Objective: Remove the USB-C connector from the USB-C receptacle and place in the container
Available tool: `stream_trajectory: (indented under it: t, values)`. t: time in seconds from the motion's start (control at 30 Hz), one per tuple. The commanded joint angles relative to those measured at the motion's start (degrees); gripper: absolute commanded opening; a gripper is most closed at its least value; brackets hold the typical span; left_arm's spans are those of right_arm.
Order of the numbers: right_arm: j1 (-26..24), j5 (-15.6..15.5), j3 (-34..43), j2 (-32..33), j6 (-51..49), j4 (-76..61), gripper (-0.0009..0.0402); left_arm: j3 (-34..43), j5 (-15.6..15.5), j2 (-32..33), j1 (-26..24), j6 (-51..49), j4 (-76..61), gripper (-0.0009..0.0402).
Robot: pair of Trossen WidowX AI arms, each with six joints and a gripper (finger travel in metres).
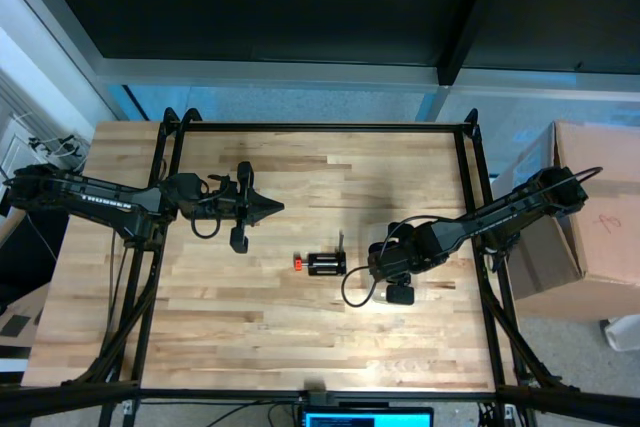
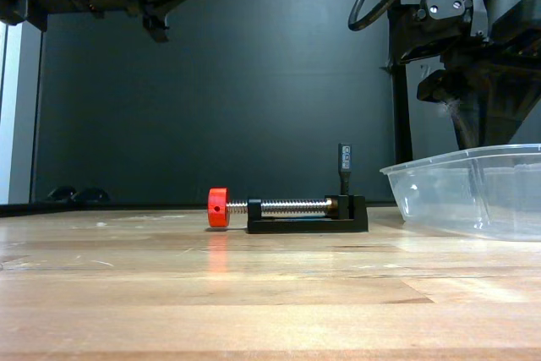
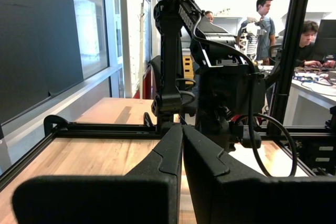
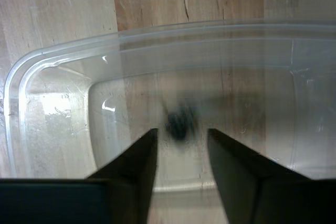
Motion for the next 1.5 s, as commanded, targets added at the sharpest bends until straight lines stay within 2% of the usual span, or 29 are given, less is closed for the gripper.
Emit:
stream_trajectory:
  t: [0.03,0.2,0.37,0.43,0.63,0.87,0.93,1.07,1.13,1.17,1.23,1.33,1.5]
  values:
    - [0.0,0.0,0.5,-0.5,-0.3,-0.9,0.0214,0.0,0.0,0.0,0.0,0.0,0.0,0.0000]
    - [-0.7,0.0,1.3,-2.8,-0.7,-3.0,0.0267,0.0,0.0,0.0,0.0,0.0,0.0,0.0000]
    - [-2.9,0.1,1.3,-7.2,-1.0,-3.6,0.0269,0.0,0.0,0.0,0.0,0.0,0.0,0.0000]
    - [-4.5,0.6,1.3,-9.5,-2.3,-2.9,0.0262,0.0,0.0,0.0,0.0,0.0,0.0,0.0000]
    - [-8.3,6.4,1.2,-17.4,-6.3,1.5,0.0222,0.0,0.0,0.0,0.0,0.0,0.0,0.0000]
    - [-13.3,7.0,-1.5,-24.2,-15.8,17.6,0.0143,0.0,0.0,0.0,0.0,0.0,0.0,0.0000]
    - [-14.9,5.8,-3.6,-25.8,-18.1,24.1,0.0115,0.0,0.0,0.0,0.0,0.0,0.0,0.0000]
    - [-18.5,-2.0,-8.9,-28.1,-19.2,39.8,0.0049,0.0,0.0,0.0,0.0,0.0,0.0,0.0000]
    - [-19.6,-4.7,-12.0,-28.7,-19.0,47.9,0.0012,0.0,0.0,0.0,0.0,0.0,0.0,0.0000]
    - [-19.8,-4.9,-13.6,-28.8,-19.0,51.7,-0.0006,0.0,0.0,0.0,0.0,0.0,0.0,0.0000]
    - [-19.8,-4.6,-16.5,-28.8,-18.9,59.3,0.0006,0.0,0.0,0.0,0.0,0.0,0.0,0.0000]
    - [-19.8,-4.7,-20.6,-28.7,-18.7,68.8,-0.0003,0.0,0.0,0.0,0.0,0.0,0.0,0.0000]
    - [-19.9,-5.2,-25.0,-28.7,-18.8,77.1,0.0000,0.0,0.0,0.0,0.0,0.0,0.0,0.0000]
